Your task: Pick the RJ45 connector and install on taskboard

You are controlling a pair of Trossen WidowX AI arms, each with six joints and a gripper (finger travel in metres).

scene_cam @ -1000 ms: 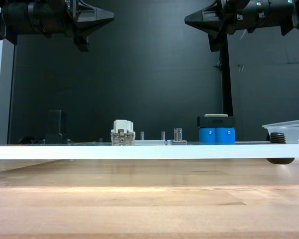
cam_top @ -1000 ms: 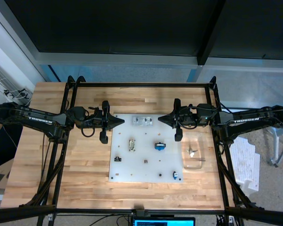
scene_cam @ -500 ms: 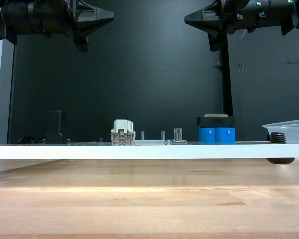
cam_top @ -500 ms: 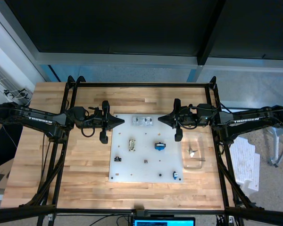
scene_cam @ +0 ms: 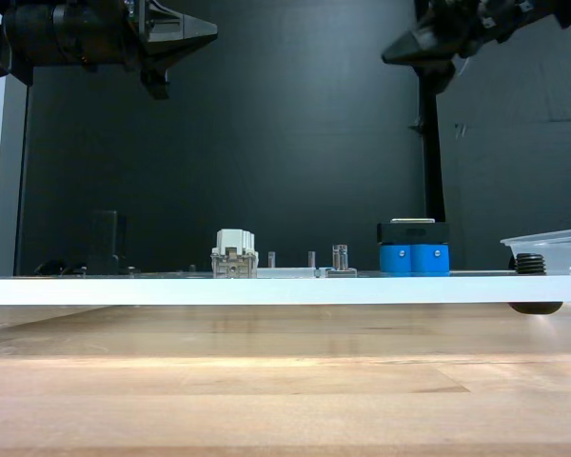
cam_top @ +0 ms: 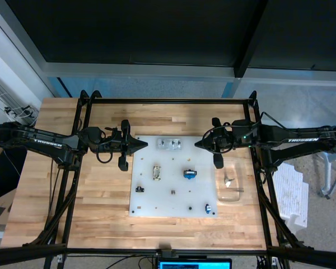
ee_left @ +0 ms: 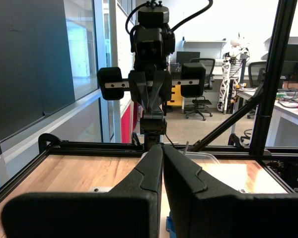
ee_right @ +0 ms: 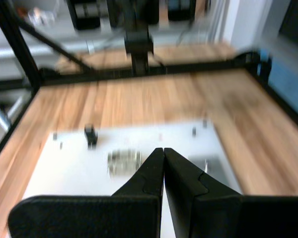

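Connector (cam_top: pixel 228 181); left gripper (cam_top: pixel 146 144), right gripper (cam_top: pixel 196 145) aloft

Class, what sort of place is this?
Probably a robotics lab: left gripper and right gripper, both shut, hover above a large flat white taskboard on a wooden bench; black office chairs behind.

RJ45 connector (cam_top: pixel 228 181) a tiny speck in the clear tray (cam_top: pixel 238 174); taskboard (ee_right: pixel 64 168) blurred beyond right pincer (ee_right: pixel 163 149)
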